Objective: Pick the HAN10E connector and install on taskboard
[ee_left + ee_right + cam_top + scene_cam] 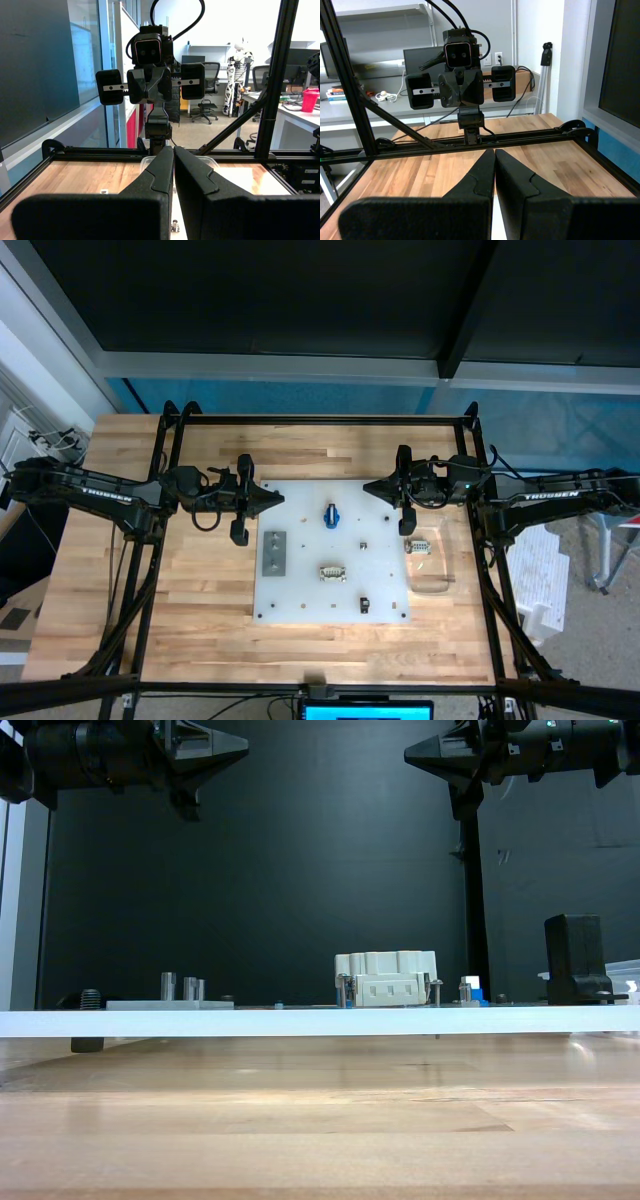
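The HAN10E connector (418,546) is a small pale block lying in a clear plastic tray (432,578) just off the right edge of the taskboard (300,592). My left gripper (277,498) hovers shut over the board's far left corner, pointing right, with nothing in it. My right gripper (368,490) hovers shut over the far right corner, pointing left, and also holds nothing. It is above and behind the connector, well apart from it. In each wrist view the fingers (165,170) (485,172) meet with no gap. The low view shows both grippers (240,747) (410,757) high above the board.
On the taskboard stand a blue knob (332,514), a grey metal block (273,552), a beige socket (333,572) (387,980) and a small black part (365,605) (575,960). A black frame (320,421) runs around the wooden table.
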Robot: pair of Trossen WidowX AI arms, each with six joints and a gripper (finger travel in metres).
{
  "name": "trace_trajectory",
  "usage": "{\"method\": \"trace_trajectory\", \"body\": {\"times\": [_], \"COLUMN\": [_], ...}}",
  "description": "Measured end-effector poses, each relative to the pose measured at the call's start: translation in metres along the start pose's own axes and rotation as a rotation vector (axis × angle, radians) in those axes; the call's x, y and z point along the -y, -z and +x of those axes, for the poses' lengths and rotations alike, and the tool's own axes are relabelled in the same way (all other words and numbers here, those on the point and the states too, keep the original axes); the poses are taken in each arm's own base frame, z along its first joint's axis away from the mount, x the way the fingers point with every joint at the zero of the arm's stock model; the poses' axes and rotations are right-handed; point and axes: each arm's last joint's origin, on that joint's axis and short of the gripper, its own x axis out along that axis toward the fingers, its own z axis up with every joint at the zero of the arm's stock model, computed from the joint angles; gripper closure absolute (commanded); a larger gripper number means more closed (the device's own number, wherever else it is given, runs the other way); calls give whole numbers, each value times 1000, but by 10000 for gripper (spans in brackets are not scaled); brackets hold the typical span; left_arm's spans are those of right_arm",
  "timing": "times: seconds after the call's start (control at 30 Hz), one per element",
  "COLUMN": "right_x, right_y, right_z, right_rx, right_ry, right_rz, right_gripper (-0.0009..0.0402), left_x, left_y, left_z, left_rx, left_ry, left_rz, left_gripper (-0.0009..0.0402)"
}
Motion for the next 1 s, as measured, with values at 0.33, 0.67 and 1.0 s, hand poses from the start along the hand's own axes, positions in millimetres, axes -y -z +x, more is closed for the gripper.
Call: {"method": "trace_trajectory", "body": {"times": [0.33, 0.67, 1.0], "right_x": [0, 0, -1], "right_y": [-1, 0, -14], "right_z": [0, 0, -14], "right_rx": [7, -95, -538], "right_ry": [-1, 9, 43], "right_rz": [3, 3, -28], "right_gripper": [393, 393, 393], "left_x": [0, 0, 0], "left_y": [0, 0, 0], "left_z": [0, 0, 0], "left_rx": [0, 0, -1], "left_ry": [0, 0, -1], "left_rz": [0, 0, 0], "left_gripper": [392, 392, 392]}}
